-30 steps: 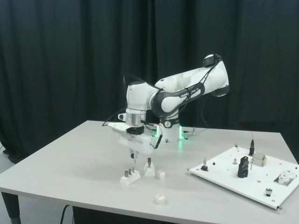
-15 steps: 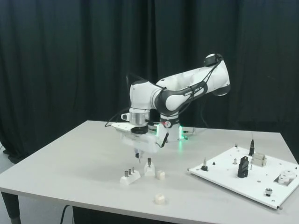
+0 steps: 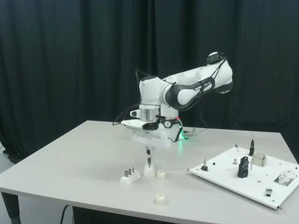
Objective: Insert round peg 1.
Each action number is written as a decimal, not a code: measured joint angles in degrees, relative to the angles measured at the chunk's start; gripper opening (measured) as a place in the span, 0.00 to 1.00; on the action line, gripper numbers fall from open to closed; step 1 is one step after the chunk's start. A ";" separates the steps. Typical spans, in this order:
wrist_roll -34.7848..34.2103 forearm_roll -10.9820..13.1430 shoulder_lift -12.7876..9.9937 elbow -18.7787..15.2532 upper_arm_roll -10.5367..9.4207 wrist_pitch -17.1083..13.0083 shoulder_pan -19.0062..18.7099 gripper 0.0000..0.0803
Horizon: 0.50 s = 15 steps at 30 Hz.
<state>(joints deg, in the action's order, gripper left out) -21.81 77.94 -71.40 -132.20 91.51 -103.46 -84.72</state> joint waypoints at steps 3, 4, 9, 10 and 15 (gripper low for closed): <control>-0.60 -0.06 0.04 -0.56 0.59 0.33 -1.71 0.04; -0.86 -0.08 0.05 -0.75 0.74 0.36 -2.26 0.04; -2.66 -0.41 0.07 -1.52 1.33 0.40 -5.09 0.04; -2.99 -0.50 0.08 -1.58 1.37 0.40 -5.52 0.04; -4.93 -1.07 0.08 -1.99 1.68 0.40 -8.10 0.04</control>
